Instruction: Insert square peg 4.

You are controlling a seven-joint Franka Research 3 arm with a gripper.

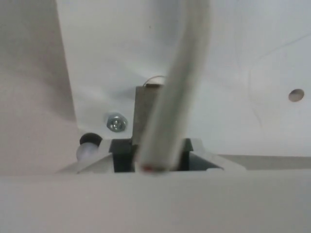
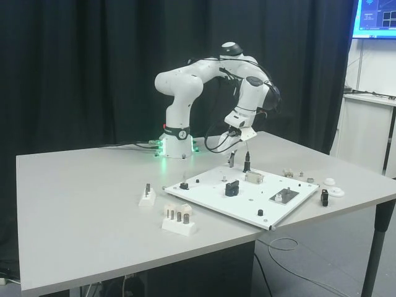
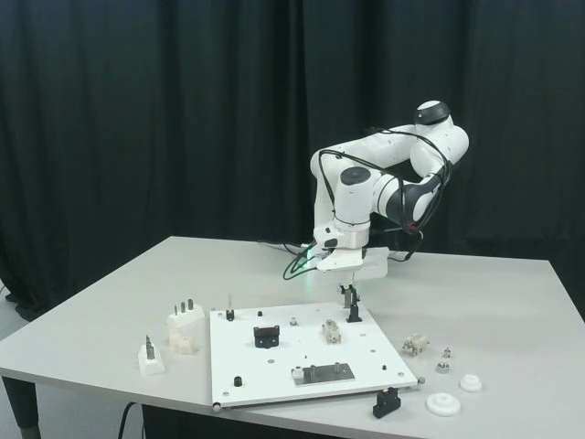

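The white board (image 2: 204, 199) lies flat on the grey table (image 2: 80, 192), directly beneath the pincer (image 3: 351, 294), which hangs low over the board's far edge. In the wrist view a long pale peg (image 1: 170, 111) runs down between the fingertips toward a dark square socket (image 1: 121, 153) in a white block just below; a small bolt (image 1: 116, 122) sits just beside that socket. The peg looks rigid, smooth and light, so it may slip or tilt unless taken squarely on two flat faces near its upper end. The pincer appears clamped on that peg, fingers drawn in against it.
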